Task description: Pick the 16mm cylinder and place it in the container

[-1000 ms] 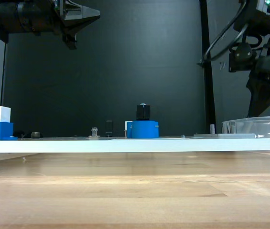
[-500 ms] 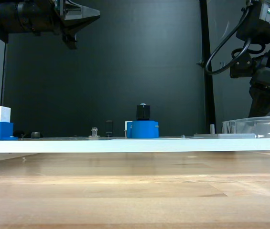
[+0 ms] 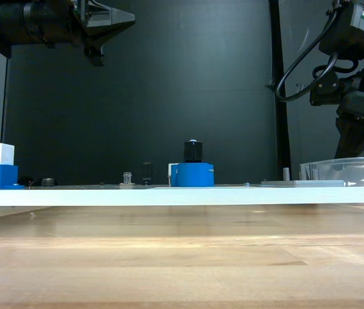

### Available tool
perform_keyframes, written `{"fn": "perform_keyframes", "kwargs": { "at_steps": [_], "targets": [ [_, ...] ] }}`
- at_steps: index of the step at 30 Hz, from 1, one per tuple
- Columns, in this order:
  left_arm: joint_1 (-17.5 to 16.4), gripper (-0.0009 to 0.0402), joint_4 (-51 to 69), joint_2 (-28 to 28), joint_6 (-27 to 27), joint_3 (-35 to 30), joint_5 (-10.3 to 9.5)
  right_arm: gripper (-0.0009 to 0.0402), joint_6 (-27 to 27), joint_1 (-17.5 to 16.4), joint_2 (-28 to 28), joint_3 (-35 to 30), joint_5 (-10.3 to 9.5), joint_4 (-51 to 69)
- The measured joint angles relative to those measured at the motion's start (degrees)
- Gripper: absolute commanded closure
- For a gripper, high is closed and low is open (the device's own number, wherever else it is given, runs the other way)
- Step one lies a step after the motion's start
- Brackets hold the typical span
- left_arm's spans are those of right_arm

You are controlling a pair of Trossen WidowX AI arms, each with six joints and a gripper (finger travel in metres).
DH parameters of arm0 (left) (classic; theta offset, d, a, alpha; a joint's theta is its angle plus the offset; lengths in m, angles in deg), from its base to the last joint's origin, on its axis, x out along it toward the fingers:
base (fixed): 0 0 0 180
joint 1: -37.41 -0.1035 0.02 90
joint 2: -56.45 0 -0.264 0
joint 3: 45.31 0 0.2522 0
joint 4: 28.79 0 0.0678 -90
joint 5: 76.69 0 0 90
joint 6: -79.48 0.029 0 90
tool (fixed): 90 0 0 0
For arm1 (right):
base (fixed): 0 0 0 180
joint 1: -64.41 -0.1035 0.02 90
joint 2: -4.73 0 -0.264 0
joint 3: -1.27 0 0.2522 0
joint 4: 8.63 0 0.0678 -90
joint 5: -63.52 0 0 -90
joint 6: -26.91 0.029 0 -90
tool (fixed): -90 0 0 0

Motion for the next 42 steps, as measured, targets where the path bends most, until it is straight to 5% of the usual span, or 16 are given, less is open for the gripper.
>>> {"fn": "perform_keyframes", "kwargs": {
  "at_steps": [11,16,31,42],
  "targets": [
    [0.0,0.0393,0.0,0.0,0.0,0.0,0.02,0.0204,1.38,-0.02,0.0,0.0,-0.09,0.04],
    [0.0,0.0393,0.0,0.0,0.0,0.0,0.0,0.0209,1.6,-0.02,0.0,-1.53,-1.75,0.55],
    [0.0,0.0393,0.0,0.0,0.0,-0.02,0.0,0.025,1.01,-0.02,0.02,-13.0,-2.19,11.41],
    [0.0,0.0393,0.0,0.0,0.0,0.0,0.0,0.0255,1.16,-0.02,0.02,-14.27,-2.21,11.78]
  ]
}}
